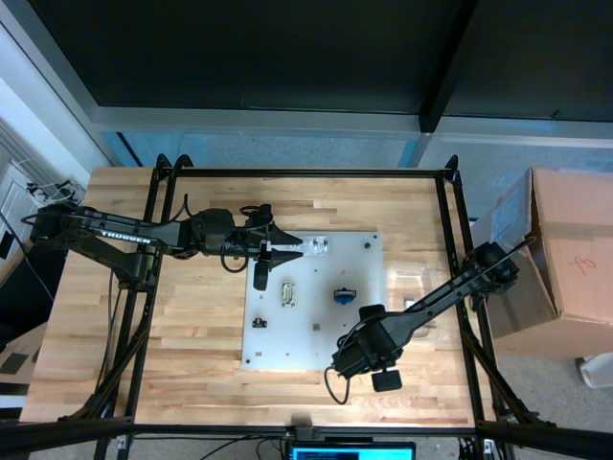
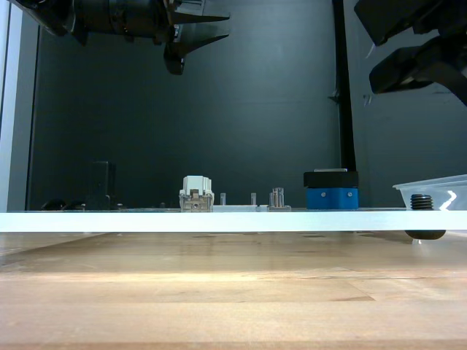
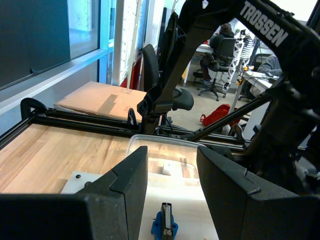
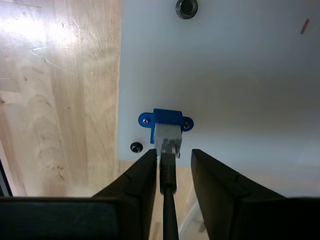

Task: Pick the RJ45 connector and install on the taskboard

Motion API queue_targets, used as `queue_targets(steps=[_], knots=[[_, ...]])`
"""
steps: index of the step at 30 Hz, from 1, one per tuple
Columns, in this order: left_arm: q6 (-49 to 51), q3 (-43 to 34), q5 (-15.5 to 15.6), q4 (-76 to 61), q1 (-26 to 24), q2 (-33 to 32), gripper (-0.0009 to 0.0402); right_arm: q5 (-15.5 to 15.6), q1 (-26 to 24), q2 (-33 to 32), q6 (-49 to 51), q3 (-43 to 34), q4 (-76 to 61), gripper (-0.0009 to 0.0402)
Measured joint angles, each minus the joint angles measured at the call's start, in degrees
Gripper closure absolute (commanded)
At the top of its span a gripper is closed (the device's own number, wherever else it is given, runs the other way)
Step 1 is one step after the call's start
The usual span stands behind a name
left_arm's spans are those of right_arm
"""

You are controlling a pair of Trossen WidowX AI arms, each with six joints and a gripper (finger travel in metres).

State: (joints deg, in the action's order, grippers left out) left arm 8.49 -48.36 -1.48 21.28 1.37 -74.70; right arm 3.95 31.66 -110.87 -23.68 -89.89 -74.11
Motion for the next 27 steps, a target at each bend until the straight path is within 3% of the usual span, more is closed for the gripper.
queue_targets(steps=[8,12,20,27], knots=[[0.02,-0.02,0.0,0.0,0.0,0.0,0.0262,0.02,0.37,4.42,-1.01,-0.81,-1.11,0.0231],[0.02,-0.02,0.02,0.0,0.0,0.0,0.0262,-2.67,1.36,8.13,-2.21,-0.13,-1.42,0.0223],[0.0,-0.02,0.02,0.0,0.0,0.0,0.0262,-4.0,1.81,16.13,-4.63,4.37,-0.68,0.0236],[0.02,-0.02,0.0,0.0,0.0,0.0,0.0262,-4.42,1.86,19.04,-4.81,6.23,-0.11,0.0254]])
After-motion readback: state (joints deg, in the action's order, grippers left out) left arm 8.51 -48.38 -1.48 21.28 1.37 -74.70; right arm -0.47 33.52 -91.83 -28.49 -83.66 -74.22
